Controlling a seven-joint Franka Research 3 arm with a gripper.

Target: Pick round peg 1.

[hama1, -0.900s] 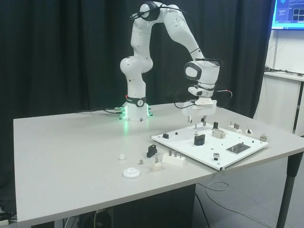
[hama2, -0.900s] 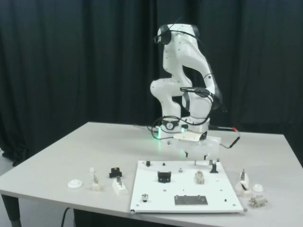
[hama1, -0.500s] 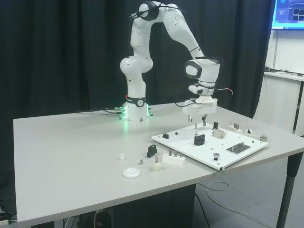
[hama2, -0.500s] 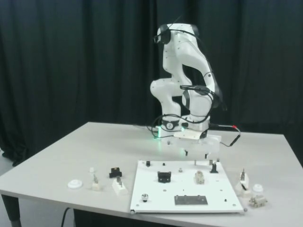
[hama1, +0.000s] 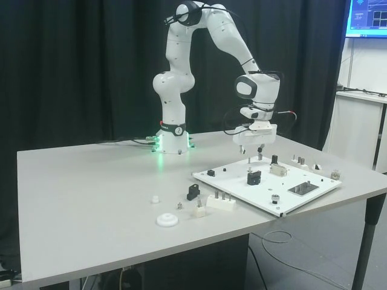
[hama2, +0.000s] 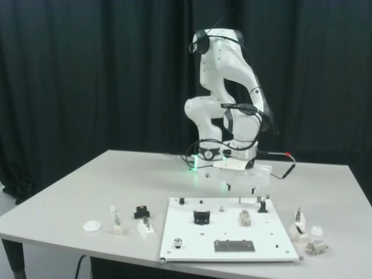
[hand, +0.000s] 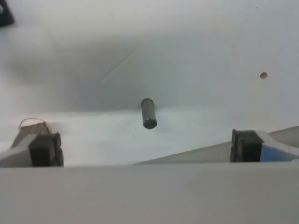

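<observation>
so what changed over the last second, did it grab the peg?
No grab. The gripper rose a little, straight up above the far edge of the white board, and its fingers are open. The round peg stands upright in the board between them, untouched. The loose parts on the grey table and the pieces on the board did not move.

Peg [hand: 148, 113] dark smooth metal; board [hand: 196, 56] matt white.
</observation>
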